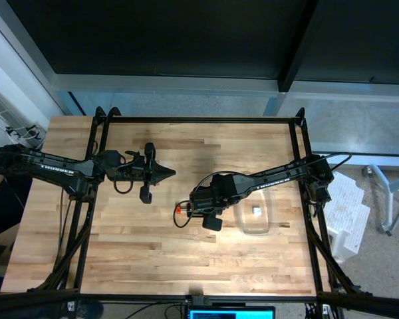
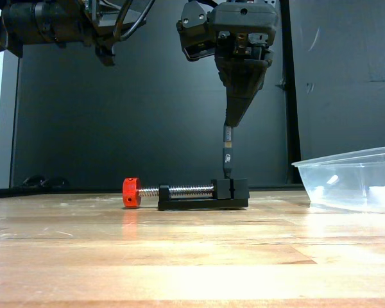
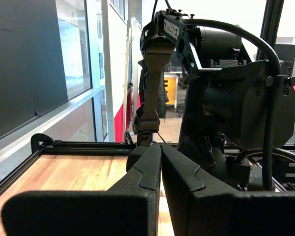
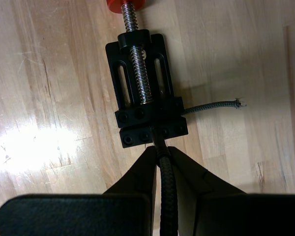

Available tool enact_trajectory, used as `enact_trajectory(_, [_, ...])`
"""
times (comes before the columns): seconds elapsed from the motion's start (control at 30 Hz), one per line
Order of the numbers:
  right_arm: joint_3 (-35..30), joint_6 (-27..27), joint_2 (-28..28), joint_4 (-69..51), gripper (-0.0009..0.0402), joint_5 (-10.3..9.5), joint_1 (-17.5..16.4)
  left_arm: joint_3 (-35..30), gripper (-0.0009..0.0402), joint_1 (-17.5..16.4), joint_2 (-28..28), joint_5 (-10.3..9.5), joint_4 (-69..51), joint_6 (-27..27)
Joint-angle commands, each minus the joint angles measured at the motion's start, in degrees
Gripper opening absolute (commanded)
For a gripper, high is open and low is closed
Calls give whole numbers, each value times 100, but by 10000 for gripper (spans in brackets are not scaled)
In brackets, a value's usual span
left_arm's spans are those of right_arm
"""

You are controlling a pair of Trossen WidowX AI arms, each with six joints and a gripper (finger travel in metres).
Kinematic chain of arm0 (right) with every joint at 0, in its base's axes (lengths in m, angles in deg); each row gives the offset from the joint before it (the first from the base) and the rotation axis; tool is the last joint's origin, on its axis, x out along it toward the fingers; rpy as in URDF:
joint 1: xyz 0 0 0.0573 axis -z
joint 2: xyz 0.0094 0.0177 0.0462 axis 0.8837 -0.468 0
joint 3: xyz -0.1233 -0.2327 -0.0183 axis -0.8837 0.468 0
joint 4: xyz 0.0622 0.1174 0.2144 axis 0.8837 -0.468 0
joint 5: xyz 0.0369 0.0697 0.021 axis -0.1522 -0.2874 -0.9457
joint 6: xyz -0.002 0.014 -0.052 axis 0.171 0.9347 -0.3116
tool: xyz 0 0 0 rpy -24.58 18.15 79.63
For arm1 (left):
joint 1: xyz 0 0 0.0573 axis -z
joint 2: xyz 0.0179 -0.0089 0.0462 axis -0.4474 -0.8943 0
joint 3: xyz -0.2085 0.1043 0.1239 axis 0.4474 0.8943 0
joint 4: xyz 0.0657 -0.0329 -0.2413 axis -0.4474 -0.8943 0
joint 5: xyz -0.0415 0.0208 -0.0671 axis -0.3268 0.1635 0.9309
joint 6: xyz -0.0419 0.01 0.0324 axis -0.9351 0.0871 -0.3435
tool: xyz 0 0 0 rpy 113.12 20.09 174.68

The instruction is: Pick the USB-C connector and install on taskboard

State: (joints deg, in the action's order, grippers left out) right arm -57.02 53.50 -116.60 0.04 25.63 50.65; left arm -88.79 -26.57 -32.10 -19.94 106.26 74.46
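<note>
My right gripper [image 2: 228, 124] hangs above the middle of the table [image 1: 153, 256], pointing straight down. Its two fingers [image 4: 146, 164] are pressed together on the connector [image 2: 227, 154], a thin dark stick that stands upright under the fingertips. The lower end of the connector meets the top of the black block [image 2: 202, 200], at the end far from the red knob [image 2: 131, 192]. In my right wrist view this end sits at the middle of the last cross-piece of the block, in line with the threaded rod [image 4: 139, 81]. I cannot tell how deep it goes in. A thin grey cord [image 4: 211, 105] comes out from the side of the block and lies on the wood.

The block lies flat on the table, and the knob points toward my left side. The clear tray [image 2: 346, 168] stands near the block on my right side, not touching it, with a small white piece [image 1: 256, 211] inside.

My left gripper [image 1: 169, 173] is up in the air over the left half of the table, well apart from the block. Its fingers [image 3: 148, 164] are together and hold nothing.
</note>
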Motion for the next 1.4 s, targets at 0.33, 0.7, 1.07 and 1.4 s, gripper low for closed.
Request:
enact_trajectory(0.33, [-4,-26,-11,7,0,4,-7,0,0,-2,-2,0,0,0])
enact_trajectory(0.7, [-4,-68,-11,26,0,11,-7,0,0,0,0,0,0,0])
enact_trajectory(1.07, [-4,-107,-9,20,0,44,-7,0,0,0,-2,0,0,0])
enact_trajectory(1.4, [-4,-114,-9,9,0,46,-7,0,0,0,-2,0,0,0])
